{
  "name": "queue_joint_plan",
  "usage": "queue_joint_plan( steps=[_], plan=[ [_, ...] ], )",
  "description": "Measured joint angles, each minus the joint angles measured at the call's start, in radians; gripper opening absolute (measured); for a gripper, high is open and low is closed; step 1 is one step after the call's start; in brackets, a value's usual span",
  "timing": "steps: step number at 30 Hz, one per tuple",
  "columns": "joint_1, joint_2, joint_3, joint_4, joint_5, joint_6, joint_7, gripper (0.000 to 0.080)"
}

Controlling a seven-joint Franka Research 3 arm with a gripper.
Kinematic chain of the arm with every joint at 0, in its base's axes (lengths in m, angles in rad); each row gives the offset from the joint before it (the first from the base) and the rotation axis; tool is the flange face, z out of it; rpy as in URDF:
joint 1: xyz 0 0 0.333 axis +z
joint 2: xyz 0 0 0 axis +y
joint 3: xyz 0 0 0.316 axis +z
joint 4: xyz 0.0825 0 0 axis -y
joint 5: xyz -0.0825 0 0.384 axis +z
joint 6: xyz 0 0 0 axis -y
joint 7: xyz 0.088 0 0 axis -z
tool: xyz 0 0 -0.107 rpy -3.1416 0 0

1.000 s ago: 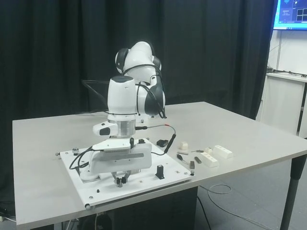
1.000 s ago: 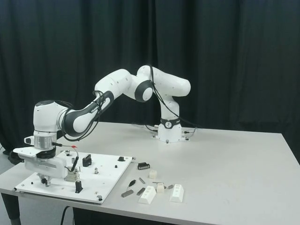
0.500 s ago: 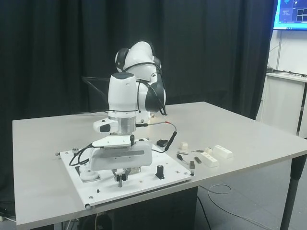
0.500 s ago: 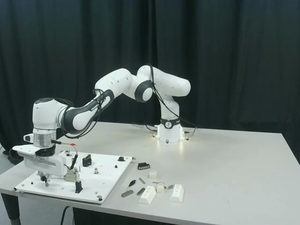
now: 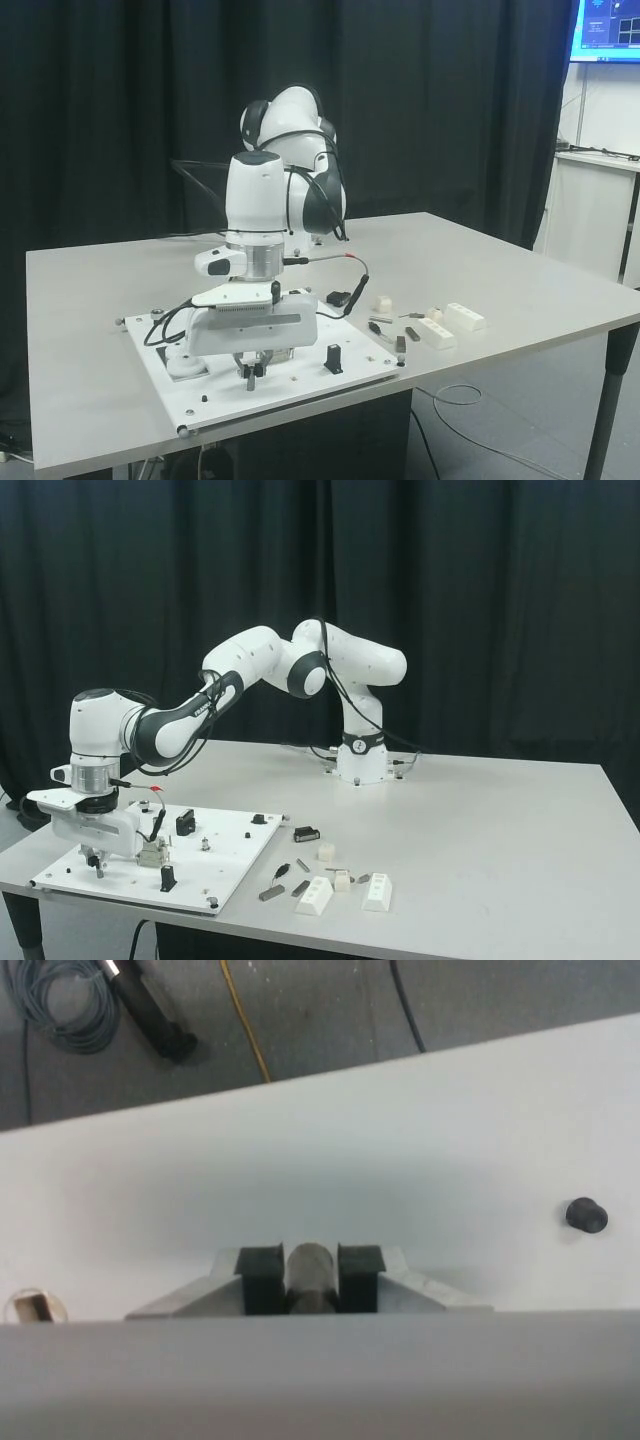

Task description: Remove round peg 3.

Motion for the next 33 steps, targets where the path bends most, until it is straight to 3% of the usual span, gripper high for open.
queue_joint_plan(
  steps=[33],
  plan=[
    [0.015, 0.003, -0.022, 0.000, 0.002, 0.001, 0.000, 0.0109]
  ],
)
